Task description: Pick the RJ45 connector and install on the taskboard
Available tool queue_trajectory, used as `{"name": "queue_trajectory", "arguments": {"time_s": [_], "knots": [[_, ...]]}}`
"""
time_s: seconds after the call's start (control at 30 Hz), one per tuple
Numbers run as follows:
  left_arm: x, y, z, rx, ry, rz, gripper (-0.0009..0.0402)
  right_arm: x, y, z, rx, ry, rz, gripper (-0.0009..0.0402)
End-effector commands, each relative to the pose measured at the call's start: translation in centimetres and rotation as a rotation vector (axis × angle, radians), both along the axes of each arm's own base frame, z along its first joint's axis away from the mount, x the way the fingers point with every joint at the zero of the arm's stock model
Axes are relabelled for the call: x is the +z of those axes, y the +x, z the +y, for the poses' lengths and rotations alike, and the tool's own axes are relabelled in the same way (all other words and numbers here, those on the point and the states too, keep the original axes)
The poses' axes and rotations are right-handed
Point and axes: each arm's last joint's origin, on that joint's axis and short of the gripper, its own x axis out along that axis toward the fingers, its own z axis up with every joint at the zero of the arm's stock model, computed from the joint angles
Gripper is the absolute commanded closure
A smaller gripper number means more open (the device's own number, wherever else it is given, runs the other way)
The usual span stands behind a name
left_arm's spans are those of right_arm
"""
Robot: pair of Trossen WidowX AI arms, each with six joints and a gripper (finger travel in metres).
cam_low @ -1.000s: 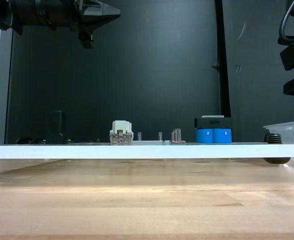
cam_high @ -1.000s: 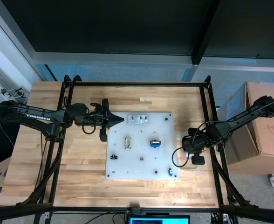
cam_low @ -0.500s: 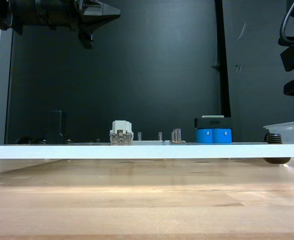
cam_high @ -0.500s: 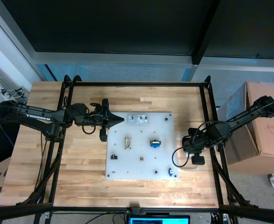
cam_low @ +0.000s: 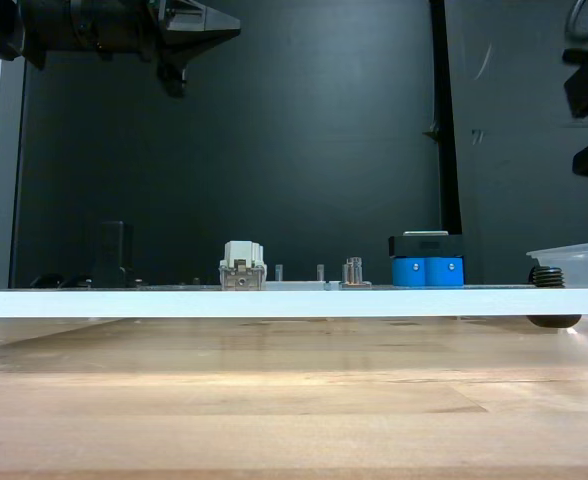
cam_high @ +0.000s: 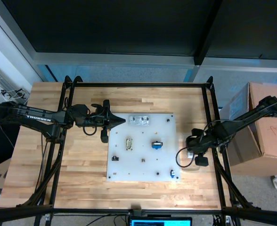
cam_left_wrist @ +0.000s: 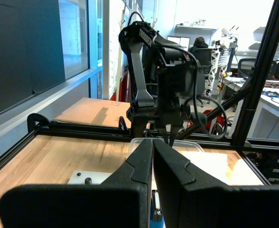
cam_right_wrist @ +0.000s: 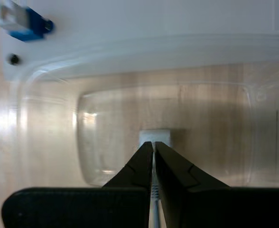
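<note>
Your right gripper [cam_right_wrist: 153,144] closed, pointing down; RJ45 connector [cam_right_wrist: 154,135] in tray [cam_right_wrist: 215,128] just beyond tips. Left gripper [cam_left_wrist: 152,142] closed, held level

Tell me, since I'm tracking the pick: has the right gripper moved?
Yes: in the low view the right gripper rose against the clear tray; the left gripper did not.

A wooden table [cam_high: 82,165] bears a white task board [cam_high: 129,162], with a clear plastic tray [cam_right_wrist: 49,133] beside it.
</note>
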Motion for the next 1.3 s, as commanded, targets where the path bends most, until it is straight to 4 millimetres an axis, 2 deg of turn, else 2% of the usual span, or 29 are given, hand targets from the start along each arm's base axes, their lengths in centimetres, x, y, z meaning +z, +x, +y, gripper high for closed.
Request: {"name": "queue_trajectory", "arguments": {"time_s": [0.03,0.3,0.5,0.73,0.93,1.3], "knots": [[0.0,0.0,0.0,0.0,0.0,0.0,0.0392,0.5,-0.8,-0.1,-0.028,0.015,-0.014,0.036],[0.0,0.0,0.0,0.0,0.0,0.0,0.0392,0.6,-2.1,0.7,-0.088,-0.075,-0.05,0.0289],[0.0,0.0,0.0,0.0,0.0,0.0,0.0393,0.5,-2.9,1.6,-0.096,-0.079,-0.066,0.024],[0.0,0.0,0.0,0.0,0.0,0.0,0.0393,-0.2,-3.9,1.6,-0.086,-0.083,-0.041,0.0194],[0.0,0.0,0.0,0.0,0.0,0.0,0.0393,-0.7,-4.7,1.8,-0.033,-0.094,-0.03,0.0189],[0.0,0.0,0.0,0.0,0.0,0.0,0.0392,-2.6,-5.1,2.3,0.012,-0.07,-0.039,0.0193]]}}
